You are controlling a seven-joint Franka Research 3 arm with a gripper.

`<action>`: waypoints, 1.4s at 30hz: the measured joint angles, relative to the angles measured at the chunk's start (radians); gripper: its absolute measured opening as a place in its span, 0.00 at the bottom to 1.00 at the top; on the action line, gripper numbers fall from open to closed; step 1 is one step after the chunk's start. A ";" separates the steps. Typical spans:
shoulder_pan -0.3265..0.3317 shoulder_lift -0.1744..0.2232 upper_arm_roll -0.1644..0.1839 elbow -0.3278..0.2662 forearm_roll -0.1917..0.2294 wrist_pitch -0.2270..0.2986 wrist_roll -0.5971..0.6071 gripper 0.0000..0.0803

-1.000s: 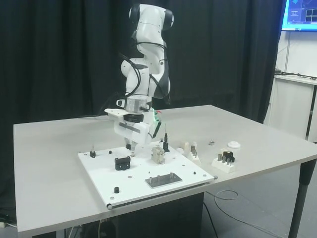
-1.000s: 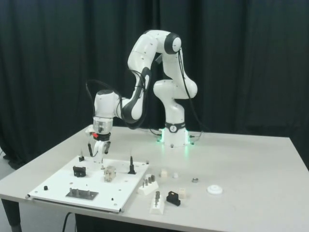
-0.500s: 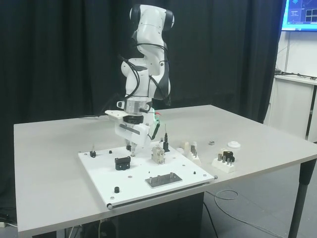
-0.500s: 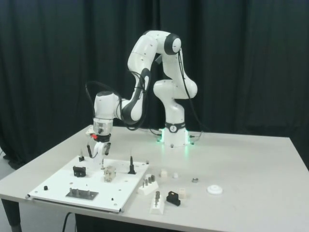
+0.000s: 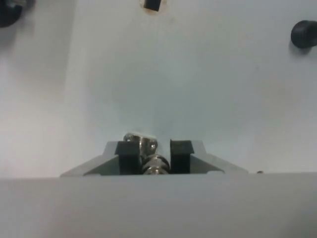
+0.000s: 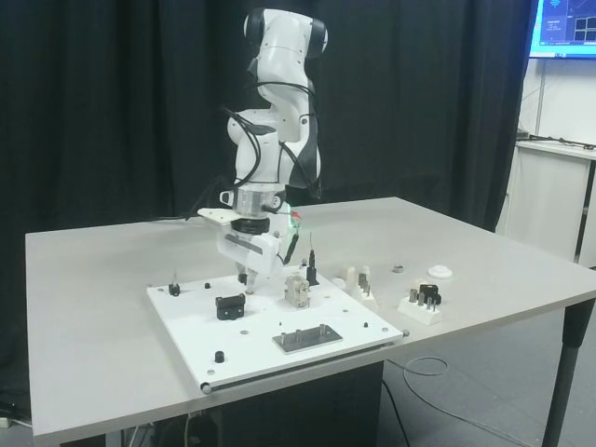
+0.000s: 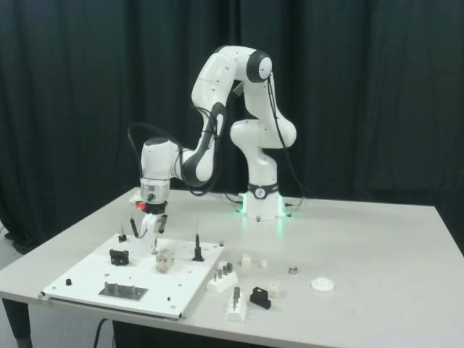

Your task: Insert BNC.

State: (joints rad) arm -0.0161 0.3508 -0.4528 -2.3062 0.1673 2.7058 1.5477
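Black curtains close off the room behind a grey desk [image 6: 112, 307], and the white arm [image 7: 217, 80] is bolted at the desk's far side, bending over and down toward a white board [image 6: 270, 321] that lies flat near the desk's front edge. The hand [image 5: 154, 154] hangs just above the board's rear part, pointing straight down, its two black pads [image 5: 125, 153] clamped on the BNC [image 5: 154, 165], a small metal plug held upright between them with its tip low over the board; from the room views it is too small to tell whether the tip touches the surface. In the wrist view a second bit of metal [image 5: 140, 143] shows just beyond the plug on the white board, close against it. On the board near the hand stand a small metal block [image 6: 297, 288], a thin black post [image 6: 312, 270], a black clip [image 6: 229, 305] and, toward the front, a grey plate with pins [image 6: 307, 337]. Off the board, on the bare desk, sit white holders with dark pegs [image 6: 421, 303] and a white disc [image 6: 440, 272].
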 joint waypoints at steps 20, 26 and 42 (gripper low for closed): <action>0.000 0.001 0.007 0.003 0.005 -0.018 -0.002 0.16; -0.001 0.003 0.007 0.006 0.005 -0.024 -0.003 0.16; -0.002 0.006 0.007 0.011 0.005 -0.030 -0.005 0.16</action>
State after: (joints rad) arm -0.0176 0.3567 -0.4455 -2.2952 0.1724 2.6757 1.5424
